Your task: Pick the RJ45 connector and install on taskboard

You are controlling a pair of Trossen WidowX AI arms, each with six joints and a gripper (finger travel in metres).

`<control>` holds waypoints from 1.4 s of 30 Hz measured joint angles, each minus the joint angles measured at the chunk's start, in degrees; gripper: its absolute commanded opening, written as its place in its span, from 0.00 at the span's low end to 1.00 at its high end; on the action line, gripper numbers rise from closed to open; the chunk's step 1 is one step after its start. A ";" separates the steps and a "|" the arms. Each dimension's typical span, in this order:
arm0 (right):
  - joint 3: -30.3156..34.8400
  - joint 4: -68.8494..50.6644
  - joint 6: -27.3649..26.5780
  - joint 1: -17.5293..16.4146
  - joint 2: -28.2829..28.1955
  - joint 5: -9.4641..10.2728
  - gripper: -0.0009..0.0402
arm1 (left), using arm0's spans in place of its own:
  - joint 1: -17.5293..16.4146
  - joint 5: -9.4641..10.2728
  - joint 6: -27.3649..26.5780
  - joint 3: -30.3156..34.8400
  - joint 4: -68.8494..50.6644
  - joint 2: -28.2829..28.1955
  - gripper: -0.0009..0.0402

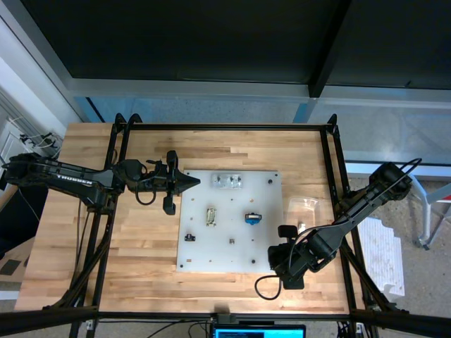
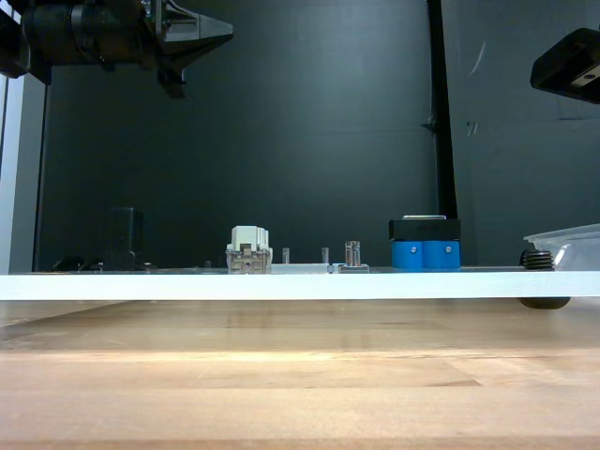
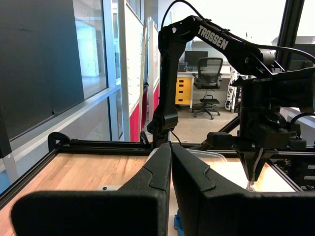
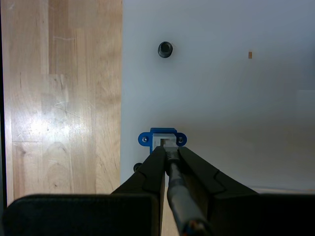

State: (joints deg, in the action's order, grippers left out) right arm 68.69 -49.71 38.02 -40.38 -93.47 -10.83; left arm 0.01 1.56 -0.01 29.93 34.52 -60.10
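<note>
Over the taskboard [image 4: 221,98], near its blue socket [image 4: 161,138], the right gripper [image 4: 169,150] clamps the RJ45 connector [image 4: 170,157], best squared to the opening before pushing in, while the left gripper [image 3: 171,169] hangs closed, empty, above the left edge.

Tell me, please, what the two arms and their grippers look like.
The left arm and right arm are matte black, with white TROSSEN lettering and looping black cables. The left gripper, above the taskboard's left edge, and the right gripper, over its near-right area, have tapered black jaws.
</note>
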 measured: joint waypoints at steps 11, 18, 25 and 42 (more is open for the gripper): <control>0.00 0.63 0.00 0.00 0.00 0.50 0.02 | 0.00 -0.02 0.00 0.02 0.00 0.00 0.02; 0.00 0.48 0.00 0.00 0.00 0.39 0.02 | 0.00 -0.02 0.00 0.02 0.00 0.00 0.02; -0.24 0.52 -0.02 0.00 0.00 0.33 0.02 | 0.00 0.00 0.00 0.02 0.00 0.00 0.02; -2.38 3.30 -0.02 0.00 0.07 0.31 0.02 | 0.00 0.00 0.00 0.00 0.00 0.00 0.02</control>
State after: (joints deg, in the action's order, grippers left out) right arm 66.30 -46.41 38.00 -40.38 -93.41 -10.52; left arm 0.01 1.56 -0.01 29.93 34.52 -60.10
